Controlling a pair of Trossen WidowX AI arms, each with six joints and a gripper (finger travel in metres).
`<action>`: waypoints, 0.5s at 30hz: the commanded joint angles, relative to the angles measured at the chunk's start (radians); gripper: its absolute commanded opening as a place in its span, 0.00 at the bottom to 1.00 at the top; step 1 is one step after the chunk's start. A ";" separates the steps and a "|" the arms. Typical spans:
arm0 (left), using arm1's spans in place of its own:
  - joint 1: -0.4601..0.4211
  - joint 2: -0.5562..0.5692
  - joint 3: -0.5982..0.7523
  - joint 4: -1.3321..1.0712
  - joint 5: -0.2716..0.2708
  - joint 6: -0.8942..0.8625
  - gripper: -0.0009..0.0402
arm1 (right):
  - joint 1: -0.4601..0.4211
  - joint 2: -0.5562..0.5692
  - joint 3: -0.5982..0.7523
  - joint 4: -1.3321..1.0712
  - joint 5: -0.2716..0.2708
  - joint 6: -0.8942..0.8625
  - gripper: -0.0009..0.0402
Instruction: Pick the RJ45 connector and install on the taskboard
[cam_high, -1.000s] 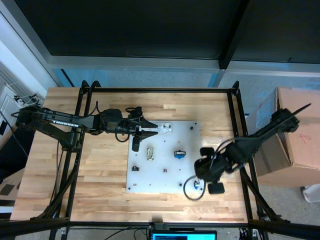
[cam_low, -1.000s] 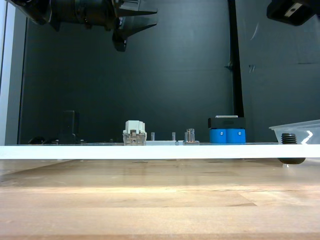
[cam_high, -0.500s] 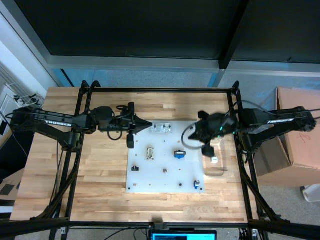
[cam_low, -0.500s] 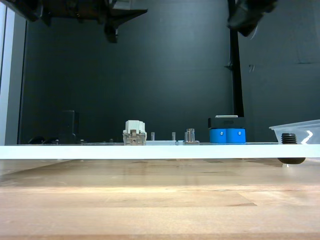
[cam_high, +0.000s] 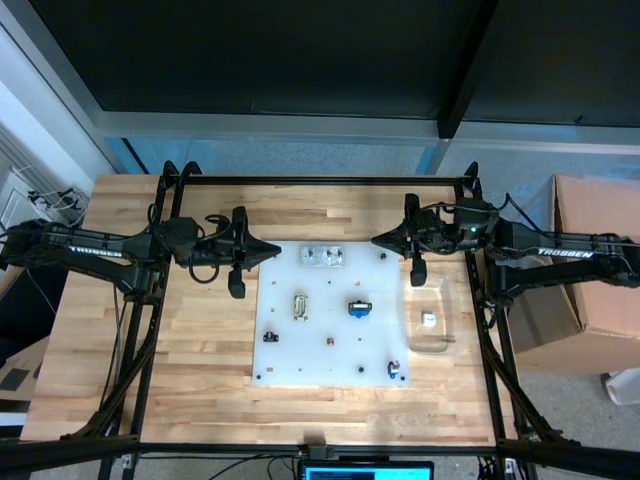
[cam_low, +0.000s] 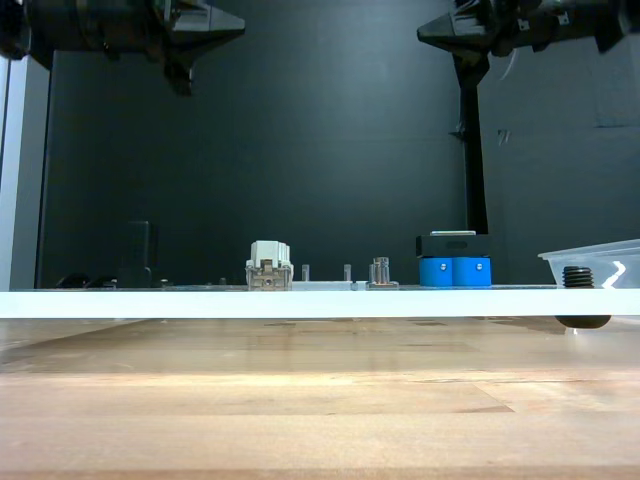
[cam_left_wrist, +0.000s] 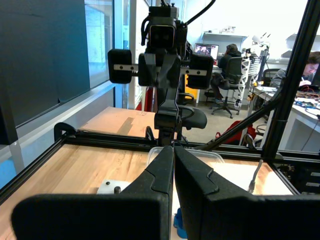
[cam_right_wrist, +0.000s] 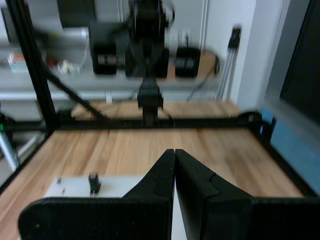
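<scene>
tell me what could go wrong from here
Left gripper and right gripper, both shut and empty, point at each other across the far edge of the board; moving inward they might collide. I cannot tell where the connector is; a grab in the tray might catch only the white block.

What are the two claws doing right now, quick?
Left gripper: shut, holding nothing, high over the board, far left corner.
Right gripper: shut, holding nothing, high over its far right corner.
Connector: cannot tell where.
</scene>
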 joint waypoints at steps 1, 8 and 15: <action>0.000 -0.006 -0.037 0.055 -0.016 0.000 0.02 | 0.001 -0.019 -0.082 0.126 -0.009 0.003 0.02; 0.000 -0.005 -0.059 0.062 -0.019 -0.009 0.02 | 0.001 -0.026 -0.194 0.295 -0.008 0.047 0.02; -0.001 -0.004 -0.059 0.072 -0.019 -0.009 0.02 | 0.002 -0.026 -0.219 0.325 -0.007 0.049 0.02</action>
